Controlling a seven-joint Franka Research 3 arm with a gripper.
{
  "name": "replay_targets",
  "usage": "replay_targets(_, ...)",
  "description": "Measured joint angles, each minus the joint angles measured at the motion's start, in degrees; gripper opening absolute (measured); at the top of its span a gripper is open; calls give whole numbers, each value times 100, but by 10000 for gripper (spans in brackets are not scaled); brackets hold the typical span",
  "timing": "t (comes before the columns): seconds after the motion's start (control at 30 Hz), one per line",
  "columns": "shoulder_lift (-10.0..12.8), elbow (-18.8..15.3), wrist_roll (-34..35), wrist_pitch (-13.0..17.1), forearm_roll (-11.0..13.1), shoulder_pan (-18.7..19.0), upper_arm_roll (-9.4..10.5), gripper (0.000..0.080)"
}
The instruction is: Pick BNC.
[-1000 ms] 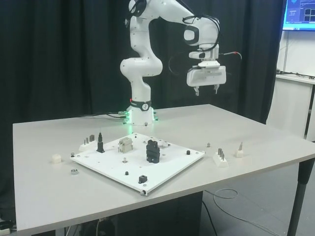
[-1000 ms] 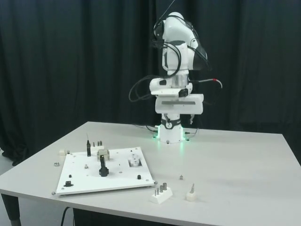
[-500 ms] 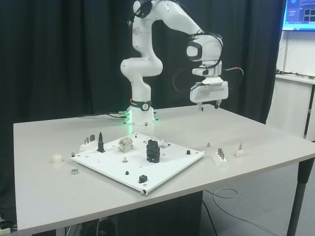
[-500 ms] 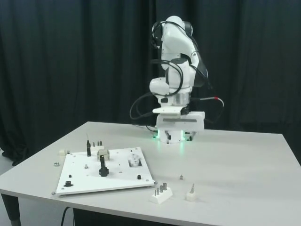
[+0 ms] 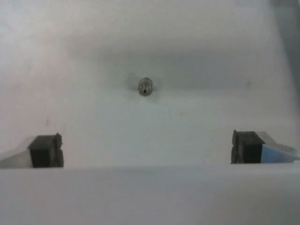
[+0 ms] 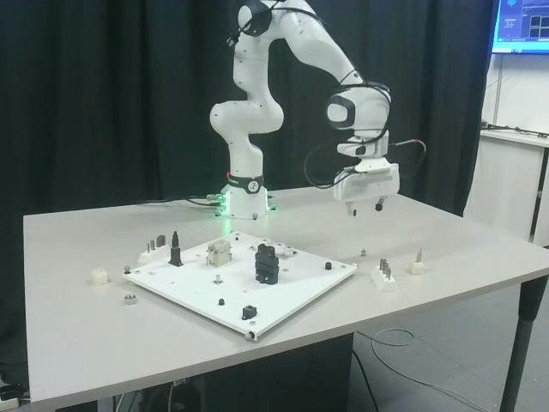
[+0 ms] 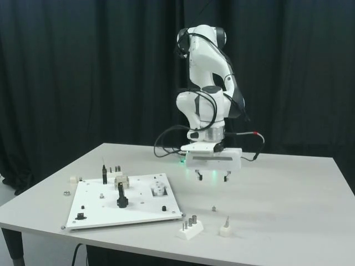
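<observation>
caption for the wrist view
Open gripper hovers above the small BNC connector standing alone on the grey table.

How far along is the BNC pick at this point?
Done: the open gripper hangs above the BNC, which shows between the fingers in the wrist view. In hand: nothing; the BNC stands on the table. Left: descend, close, lift.

The BNC [image 5: 145, 87] is a small grey metal connector standing upright on the counter [image 6: 446, 232], alone, just beyond the white board's [image 7: 105, 213] corner.
</observation>
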Motion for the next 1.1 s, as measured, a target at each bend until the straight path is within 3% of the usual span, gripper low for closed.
replay_targets(0.47,576,1,95,595,-211,0,-1,800)
replay_targets(1.1,1163,23,243,1186,-479,0,-58,800)
